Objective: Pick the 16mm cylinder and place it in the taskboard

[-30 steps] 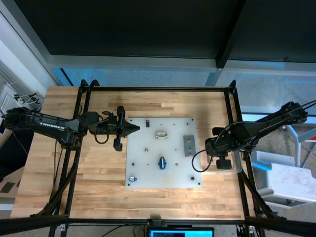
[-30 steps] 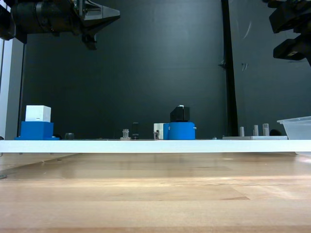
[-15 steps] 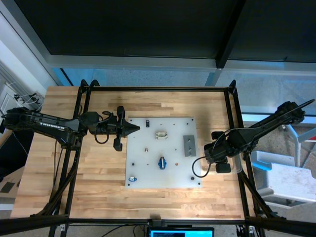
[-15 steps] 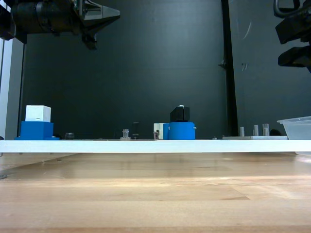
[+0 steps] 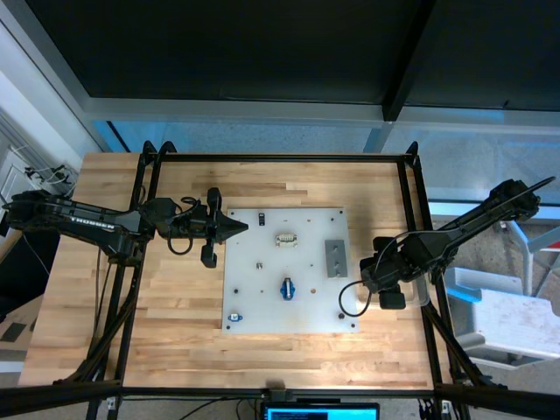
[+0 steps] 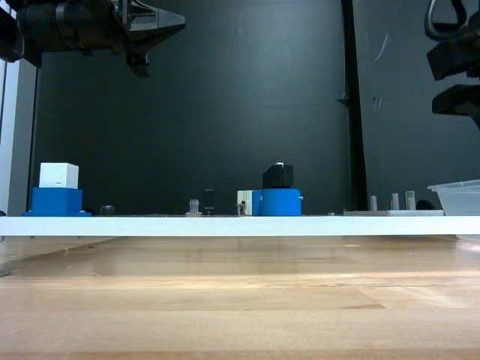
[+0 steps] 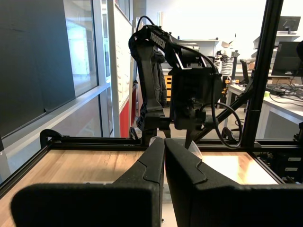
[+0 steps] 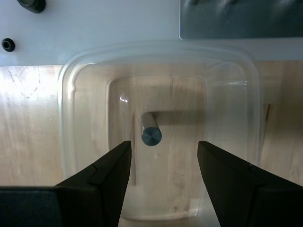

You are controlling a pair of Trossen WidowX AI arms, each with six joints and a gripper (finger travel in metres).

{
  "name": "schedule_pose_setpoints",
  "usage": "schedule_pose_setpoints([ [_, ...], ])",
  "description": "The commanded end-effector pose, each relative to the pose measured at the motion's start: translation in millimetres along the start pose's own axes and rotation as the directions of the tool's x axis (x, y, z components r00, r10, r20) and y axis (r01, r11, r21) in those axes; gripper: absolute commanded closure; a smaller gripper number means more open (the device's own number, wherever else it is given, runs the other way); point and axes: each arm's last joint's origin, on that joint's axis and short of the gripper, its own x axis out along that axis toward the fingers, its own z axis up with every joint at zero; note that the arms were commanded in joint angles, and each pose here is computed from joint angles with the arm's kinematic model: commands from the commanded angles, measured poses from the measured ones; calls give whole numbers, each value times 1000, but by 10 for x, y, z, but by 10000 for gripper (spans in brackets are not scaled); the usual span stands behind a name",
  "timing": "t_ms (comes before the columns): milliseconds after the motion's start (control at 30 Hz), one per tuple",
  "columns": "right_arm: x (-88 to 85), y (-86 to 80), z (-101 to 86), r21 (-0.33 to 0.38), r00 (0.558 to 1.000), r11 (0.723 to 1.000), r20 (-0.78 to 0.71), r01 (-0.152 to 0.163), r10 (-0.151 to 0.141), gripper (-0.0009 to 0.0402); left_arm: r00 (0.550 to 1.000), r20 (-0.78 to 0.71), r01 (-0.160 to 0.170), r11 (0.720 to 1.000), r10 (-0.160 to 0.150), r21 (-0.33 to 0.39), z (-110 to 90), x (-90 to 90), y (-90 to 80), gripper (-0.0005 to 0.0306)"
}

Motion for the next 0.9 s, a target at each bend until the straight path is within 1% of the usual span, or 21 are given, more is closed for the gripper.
schedule_pose_setpoints([
  [33, 47, 6, -12, -2, 1000, 1000, 3, -2, 2, 199, 1000, 0, 0, 1000, 0, 0, 1, 0, 0, 300],
  [233, 92, 19, -42, -14, 1000, 1000, -4, -1, 1, 199, 1000, 0, 0, 1000, 0, 0, 1, 0, 1, 300],
  [333, 131, 16, -60, -2, 1000, 1000, -9, 1, -1, 199, 1000, 0, 0, 1000, 0, 0, 1, 0, 1, 300],
  [467, 175, 23, -65, 6, 1000, 1000, 2, -9, 9, 199, 1000, 0, 0, 1000, 0, 0, 1, 0, 1, 300],
  [700, 257, 44, -49, 3, 1000, 1000, -21, 4, -4, 199, 1000, 0, 0, 1000, 0, 0, 1, 0, 1, 300],
  [900, 320, 58, -44, 3, 1000, 1000, -15, 0, 0, 199, 1000, 0, 0, 1000, 0, 0, 1, 0, 0, 300],
])
